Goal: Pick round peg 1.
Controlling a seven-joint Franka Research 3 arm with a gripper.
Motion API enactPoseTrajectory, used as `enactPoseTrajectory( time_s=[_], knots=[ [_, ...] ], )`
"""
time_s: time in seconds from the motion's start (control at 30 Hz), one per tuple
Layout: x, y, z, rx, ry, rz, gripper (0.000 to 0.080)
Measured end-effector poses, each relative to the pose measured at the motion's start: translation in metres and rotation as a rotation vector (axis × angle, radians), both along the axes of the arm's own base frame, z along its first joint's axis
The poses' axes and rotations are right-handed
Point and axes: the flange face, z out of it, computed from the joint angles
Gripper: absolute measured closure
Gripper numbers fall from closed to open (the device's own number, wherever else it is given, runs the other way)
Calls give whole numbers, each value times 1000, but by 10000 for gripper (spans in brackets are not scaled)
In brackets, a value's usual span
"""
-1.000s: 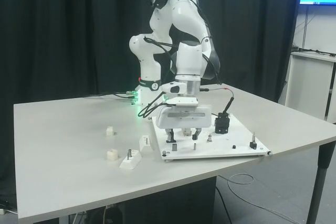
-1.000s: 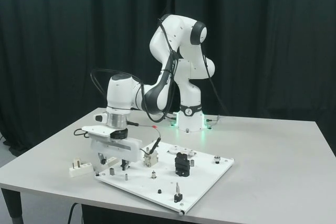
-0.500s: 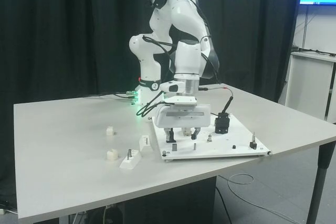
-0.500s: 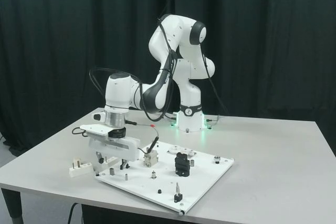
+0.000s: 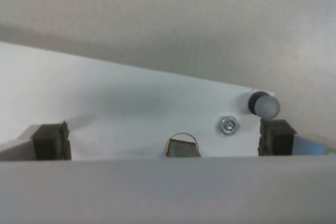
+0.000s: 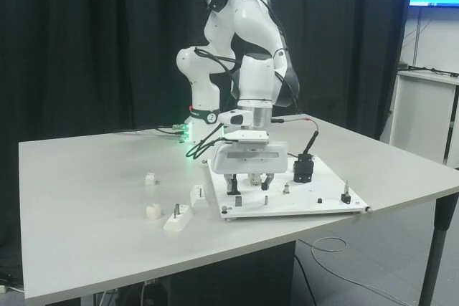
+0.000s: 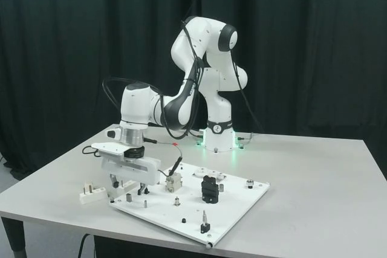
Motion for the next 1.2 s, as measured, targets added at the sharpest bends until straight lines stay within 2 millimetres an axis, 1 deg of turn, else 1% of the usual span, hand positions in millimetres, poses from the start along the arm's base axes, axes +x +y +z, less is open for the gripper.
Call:
enactPoseTrajectory(
  time_s=[0.93,1.07,1.2],
  knots=[
    [2,4,13,13,-7,4,3],
    [1,1,14,12,-4,1,3],
    [-2,-6,15,9,6,-11,3]
  ],
)
